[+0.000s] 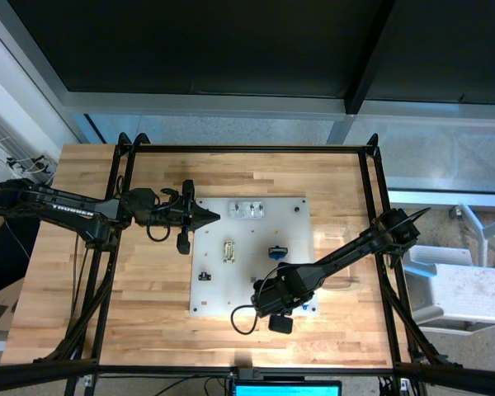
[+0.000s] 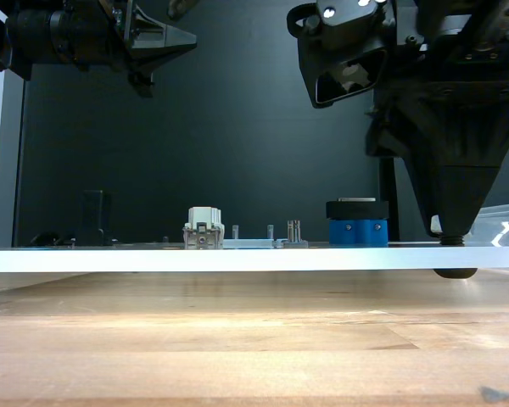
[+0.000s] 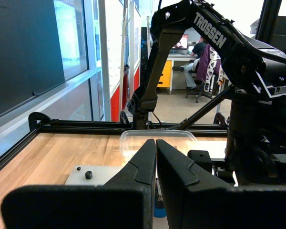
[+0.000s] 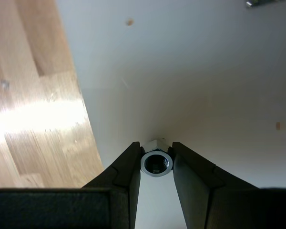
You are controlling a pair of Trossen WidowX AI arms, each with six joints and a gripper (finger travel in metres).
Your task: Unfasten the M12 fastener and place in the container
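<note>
The silver M12 nut [image 4: 156, 163] sits between the fingers of my right gripper [image 4: 156, 151], which is shut on it just above the white board [image 4: 219, 71]. In the low view my right gripper [image 2: 448, 234] points straight down and reaches board level at the near right edge, where the stud stands. The fingers hide the stud's ribs, so I cannot tell whether the nut is still on its stud. The clear container [image 1: 340, 257] lies right of the board, behind that arm, with nothing visible in it. My left gripper [image 1: 211, 217] hovers shut, high over the board's far left edge.
On the board stand a blue block [image 1: 277, 252], a white connector [image 1: 228, 251] and a small silver post [image 2: 293, 231]. A black frame [image 1: 247, 149] runs around the table. The right arm [image 1: 346, 252] slants across the container.
</note>
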